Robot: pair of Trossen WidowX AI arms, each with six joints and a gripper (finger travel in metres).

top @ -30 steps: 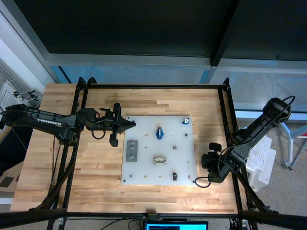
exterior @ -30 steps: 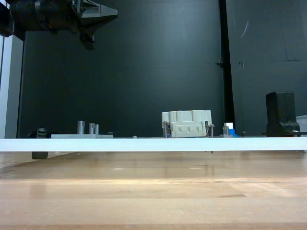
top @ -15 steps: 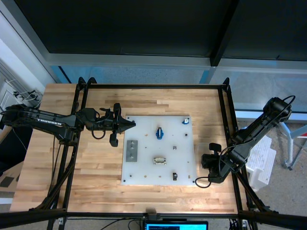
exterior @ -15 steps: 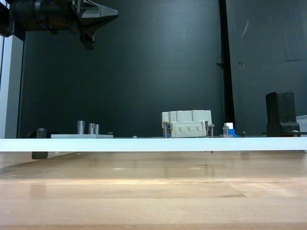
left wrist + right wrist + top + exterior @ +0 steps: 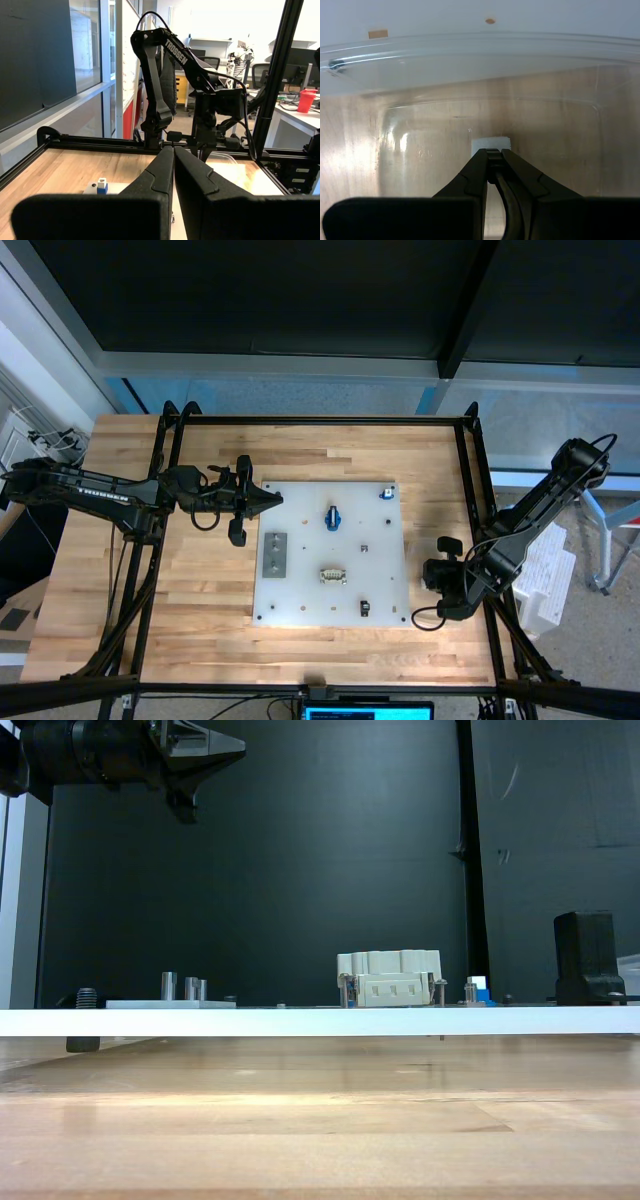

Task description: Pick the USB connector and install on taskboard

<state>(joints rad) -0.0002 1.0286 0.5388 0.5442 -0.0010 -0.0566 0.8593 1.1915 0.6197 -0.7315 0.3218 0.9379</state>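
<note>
Your right gripper (image 5: 493, 156) hangs over the clear plastic tray (image 5: 470, 47), which lies beside the board at about 4 o'clock. Its two fingers are drawn almost together. A tiny black blocky piece, which I take for the USB connector (image 5: 493, 152), is clamped between their tips. Just beyond the tips, a small white cube (image 5: 490, 143) lies in the tray.

Your left gripper (image 5: 274, 500) is high above the 10 o'clock corner of the flat white square taskboard (image 5: 300, 530) and points toward 3 o'clock. Its fingers are pressed against each other, with nothing between them.

The taskboard lies on the wooden table (image 5: 180, 590). From the centre of the board, you find the grey metal block (image 5: 274, 555) at 9 o'clock and the blue knob (image 5: 333, 518) at 12 o'clock. The beige multi-pin connector (image 5: 333, 576) is just at 6 o'clock, and the small black socket (image 5: 365, 608) is at 5 o'clock by the near edge. The USB connector is not yet on the board.
</note>
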